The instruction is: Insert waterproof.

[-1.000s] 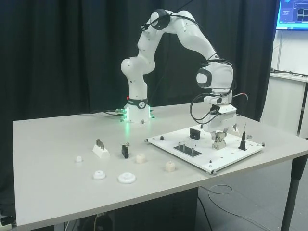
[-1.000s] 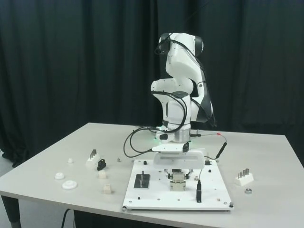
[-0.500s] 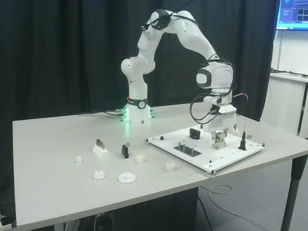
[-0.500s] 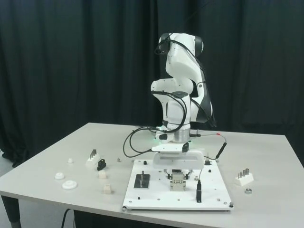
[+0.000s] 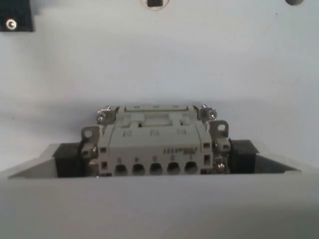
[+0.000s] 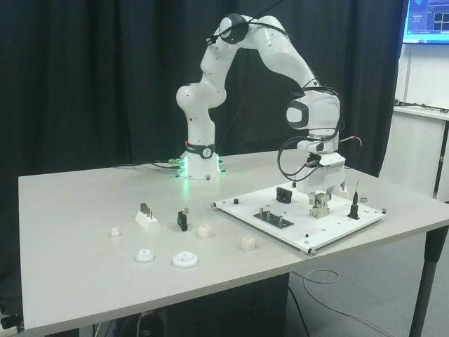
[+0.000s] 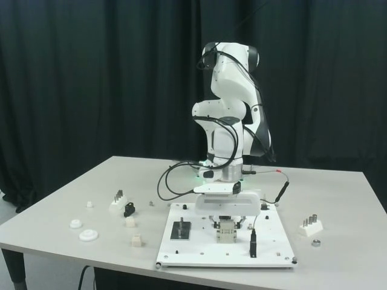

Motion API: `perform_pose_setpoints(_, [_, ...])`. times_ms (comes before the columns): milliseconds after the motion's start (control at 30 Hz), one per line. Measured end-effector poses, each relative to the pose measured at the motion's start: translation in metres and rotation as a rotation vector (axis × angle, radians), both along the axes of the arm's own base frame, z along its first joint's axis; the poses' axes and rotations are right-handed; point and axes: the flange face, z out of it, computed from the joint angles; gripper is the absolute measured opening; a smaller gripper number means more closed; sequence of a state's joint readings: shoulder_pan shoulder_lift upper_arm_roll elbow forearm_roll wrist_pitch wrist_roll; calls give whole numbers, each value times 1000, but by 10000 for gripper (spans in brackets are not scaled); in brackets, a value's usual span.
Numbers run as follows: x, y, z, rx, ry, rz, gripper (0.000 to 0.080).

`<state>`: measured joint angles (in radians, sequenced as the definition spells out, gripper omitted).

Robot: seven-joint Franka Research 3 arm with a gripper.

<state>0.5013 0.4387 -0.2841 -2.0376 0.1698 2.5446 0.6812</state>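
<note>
The gripper [image 7: 227, 221] points straight down over the middle of the white board [image 6: 337, 226] on the grey table [image 6: 84, 253], and its two black fingers [image 5: 69, 158] are closed from either side onto a grey connector [image 5: 155, 144], so the gap between them is just the width of that part. In the wrist view the connector shows a row of five round holes along its near face and small screws at its corners, and it sits level between the pads. In the second room view the connector [image 7: 227, 231] is low over the board, but I cannot tell whether it touches it. A black post [image 7: 253, 244] stands on the board just beside it, and a dark plate with a peg [image 7: 180, 230] lies on the board's other side.
</note>
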Motion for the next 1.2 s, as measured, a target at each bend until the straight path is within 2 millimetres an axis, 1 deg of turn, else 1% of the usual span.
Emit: perform_pose_setpoints(1200, [-1,0,0,-1,10,3,619])
